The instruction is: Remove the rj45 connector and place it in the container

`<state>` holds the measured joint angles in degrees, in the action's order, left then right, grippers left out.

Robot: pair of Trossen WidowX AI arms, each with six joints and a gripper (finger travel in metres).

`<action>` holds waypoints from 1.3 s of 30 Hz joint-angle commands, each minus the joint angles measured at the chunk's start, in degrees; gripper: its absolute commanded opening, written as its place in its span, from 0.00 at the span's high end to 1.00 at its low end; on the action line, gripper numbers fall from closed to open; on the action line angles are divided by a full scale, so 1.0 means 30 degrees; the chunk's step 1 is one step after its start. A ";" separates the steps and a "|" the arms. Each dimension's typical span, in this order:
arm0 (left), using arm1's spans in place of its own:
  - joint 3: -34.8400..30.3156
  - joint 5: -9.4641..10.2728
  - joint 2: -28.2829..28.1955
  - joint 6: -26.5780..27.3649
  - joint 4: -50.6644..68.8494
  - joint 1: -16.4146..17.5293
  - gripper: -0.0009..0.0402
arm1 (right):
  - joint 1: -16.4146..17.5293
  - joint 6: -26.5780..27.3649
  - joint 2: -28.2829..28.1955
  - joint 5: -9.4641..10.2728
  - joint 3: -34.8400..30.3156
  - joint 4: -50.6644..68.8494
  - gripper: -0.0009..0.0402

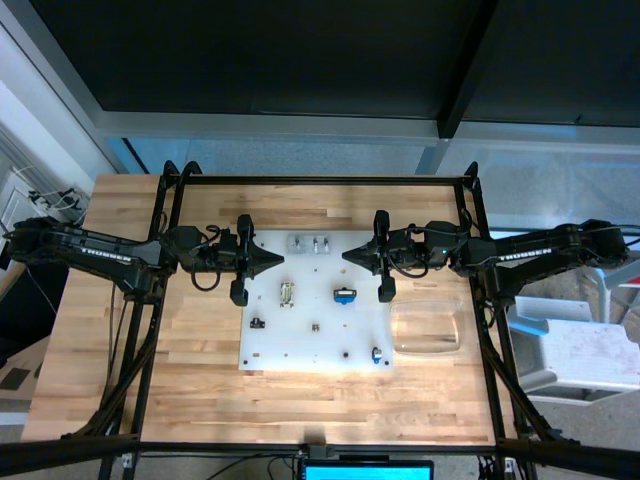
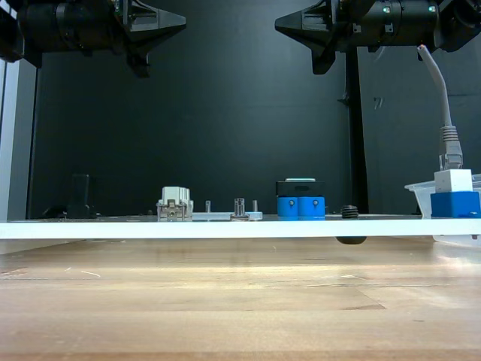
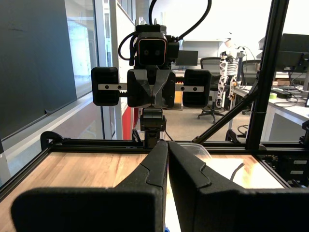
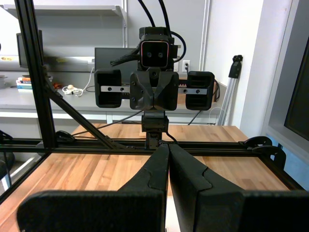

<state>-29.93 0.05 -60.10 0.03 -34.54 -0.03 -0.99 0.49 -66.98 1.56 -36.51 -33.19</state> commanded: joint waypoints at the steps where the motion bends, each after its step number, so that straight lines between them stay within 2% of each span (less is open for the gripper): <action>1: -0.0007 -0.0007 0.0000 -0.0007 0.0000 0.0007 0.98 | 0.0007 -0.0007 0.0000 0.0000 0.0000 -0.0036 0.98; 9: -0.0007 -0.0007 -0.0007 -0.0007 0.0000 0.0015 0.98 | 0.0015 -0.0036 0.0000 0.0000 0.0000 -0.0007 0.98; 12: -0.0007 -0.0007 -0.0007 -0.0007 0.0000 0.0007 0.98 | 0.0007 -0.0597 0.0007 -0.0007 -0.0022 0.0240 0.98; 16: -0.0007 -0.0007 -0.0007 -0.0007 0.0000 0.0007 0.98 | 0.0015 -0.0306 0.0182 -0.0729 -0.1158 0.4459 0.98; 26: -0.0007 -0.0007 -0.0007 -0.0007 0.0000 0.0015 0.98 | 0.0561 -0.0007 0.0189 -0.0663 -0.4080 1.3792 0.98; 34: -0.0007 -0.0007 -0.0007 -0.0007 0.0000 0.0007 0.98 | 0.1596 -0.0546 0.0189 -0.0758 -0.5340 1.8316 0.98; 39: -0.0007 -0.0007 0.0000 -0.0007 0.0000 0.0007 0.98 | 0.2769 -0.1297 0.0182 -0.1843 -0.6084 2.0786 0.98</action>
<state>-29.95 0.03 -60.10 0.03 -34.54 -0.01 6.46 -2.81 -66.37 -3.51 -54.28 27.59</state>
